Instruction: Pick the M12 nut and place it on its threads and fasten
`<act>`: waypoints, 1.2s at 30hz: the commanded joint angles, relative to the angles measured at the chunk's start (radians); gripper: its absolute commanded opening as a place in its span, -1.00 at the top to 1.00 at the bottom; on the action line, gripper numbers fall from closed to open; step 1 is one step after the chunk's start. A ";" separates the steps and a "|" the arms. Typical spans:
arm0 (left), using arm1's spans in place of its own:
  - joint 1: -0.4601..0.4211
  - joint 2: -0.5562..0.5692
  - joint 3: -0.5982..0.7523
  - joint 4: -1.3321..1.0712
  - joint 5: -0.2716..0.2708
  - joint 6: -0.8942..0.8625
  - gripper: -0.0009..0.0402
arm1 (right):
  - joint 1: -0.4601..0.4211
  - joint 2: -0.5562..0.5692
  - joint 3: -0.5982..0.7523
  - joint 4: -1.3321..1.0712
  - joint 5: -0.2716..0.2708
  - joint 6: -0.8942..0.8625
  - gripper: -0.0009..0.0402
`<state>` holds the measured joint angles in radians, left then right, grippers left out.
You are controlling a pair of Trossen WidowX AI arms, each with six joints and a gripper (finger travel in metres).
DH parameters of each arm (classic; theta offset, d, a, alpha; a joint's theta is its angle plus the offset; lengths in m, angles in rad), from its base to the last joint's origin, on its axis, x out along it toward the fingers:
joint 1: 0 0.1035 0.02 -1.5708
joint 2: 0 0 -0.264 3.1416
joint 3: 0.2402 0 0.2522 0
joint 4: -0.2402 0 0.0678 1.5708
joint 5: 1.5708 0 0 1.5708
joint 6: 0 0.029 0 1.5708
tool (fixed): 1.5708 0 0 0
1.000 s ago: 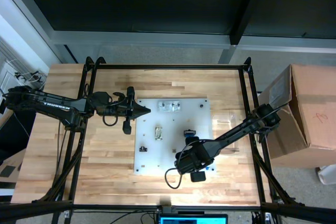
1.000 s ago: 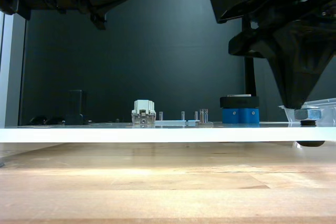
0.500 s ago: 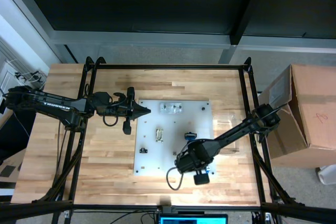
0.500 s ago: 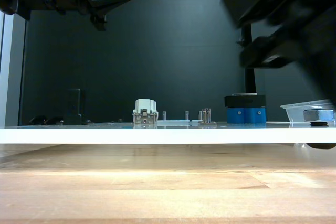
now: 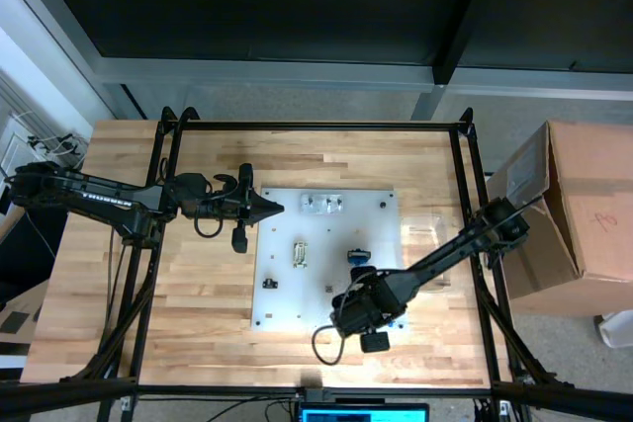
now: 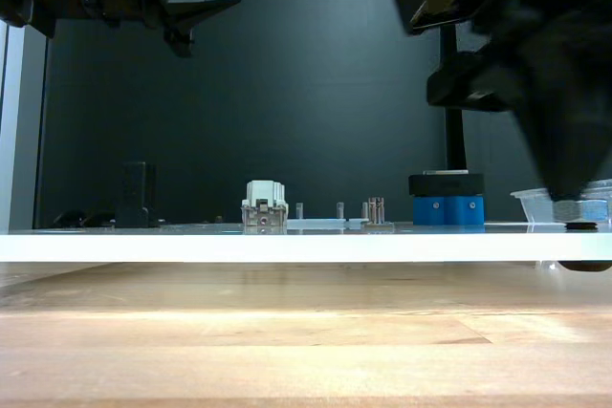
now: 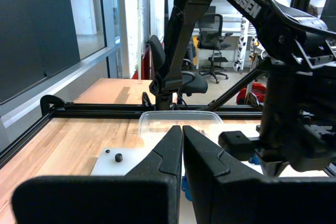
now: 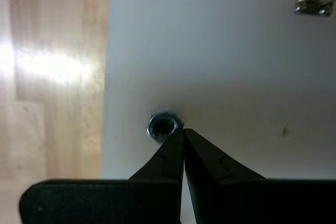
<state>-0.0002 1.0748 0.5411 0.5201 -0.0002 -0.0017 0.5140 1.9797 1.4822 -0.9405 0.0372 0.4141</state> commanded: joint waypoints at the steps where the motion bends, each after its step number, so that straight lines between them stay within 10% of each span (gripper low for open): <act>1: 0.000 0.000 0.000 0.000 0.000 0.000 0.96 | 0.000 0.008 -0.002 0.003 -0.107 -0.003 0.96; 5: 0.000 0.000 0.000 0.001 -0.001 0.000 0.96 | 0.002 0.002 0.003 -0.016 -0.229 -0.001 0.96; 15: 0.000 0.000 0.000 0.001 0.000 0.000 0.96 | 0.003 0.002 0.008 -0.028 -0.003 0.034 0.96; 21: 0.000 0.000 0.000 0.001 0.000 0.000 0.96 | 0.004 0.008 0.007 -0.016 0.006 0.045 0.96; 28: 0.000 0.000 0.000 0.000 0.000 0.000 0.96 | 0.003 0.013 0.007 0.015 -0.231 0.042 0.96; 36: 0.000 0.001 0.000 -0.002 0.000 0.000 0.96 | 0.003 0.006 0.007 -0.019 -0.183 0.048 0.96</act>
<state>-0.0002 1.0752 0.5411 0.5209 -0.0010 -0.0017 0.5152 1.9884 1.4887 -0.9501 -0.1799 0.4564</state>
